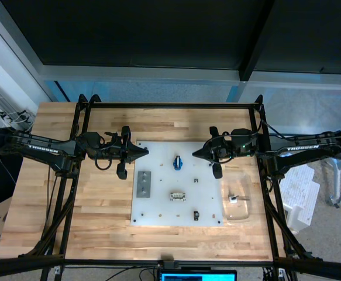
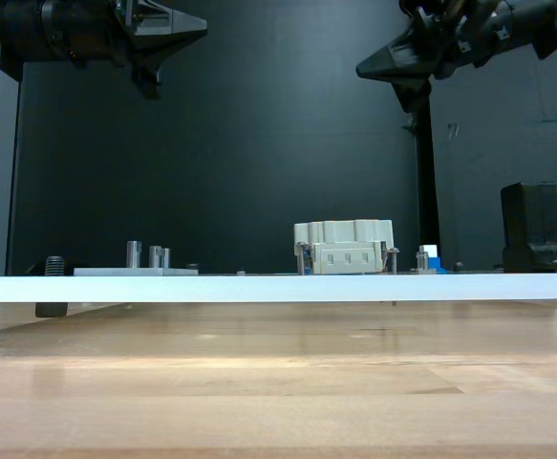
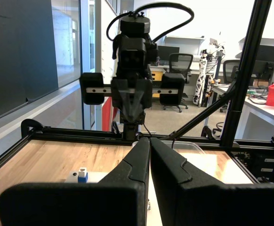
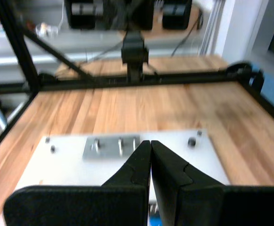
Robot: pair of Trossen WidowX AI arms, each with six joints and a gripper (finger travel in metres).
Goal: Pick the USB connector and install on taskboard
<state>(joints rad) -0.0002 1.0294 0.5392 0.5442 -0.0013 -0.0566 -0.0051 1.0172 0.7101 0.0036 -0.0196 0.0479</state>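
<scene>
1. The USB connector [image 1: 233,198] lies in a clear tray [image 1: 249,205] just beside the taskboard [image 1: 158,205]. It is below the right tool [image 1: 195,154], behind its tips and toward the near edge of the surface [image 1: 100,205], well apart from it.
2. The right tool hovers high over the taskboard's far part, with its fingers pressed together and holding nothing.
3. The left tool [image 1: 145,151] faces it from the other side at similar height, also closed and empty, and much farther from the connector.
4. The step in hand appears to be the reach for the pick, and nothing has been grasped yet. The right tool looks best placed for it.
5. To do this well, it would likely:
   - swing back toward its own side;
   - tip its fingers downward and spread them before dropping into the tray;
   - come down centred on the connector's whitish body.
6. Closing across the body and leaving the metal stub free should help later insertion. The piece is tiny, so a slow, square approach seems wise, and the tray walls may crowd the fingers.
7. Counted:
   - one USB connector, one tray, one taskboard;
   - on the board, one blue part [image 1: 177,162], one grey block [image 1: 143,183], one beige multi-pin connector [image 1: 178,196] and one small black socket [image 1: 196,216];
   - two tools.
</scene>
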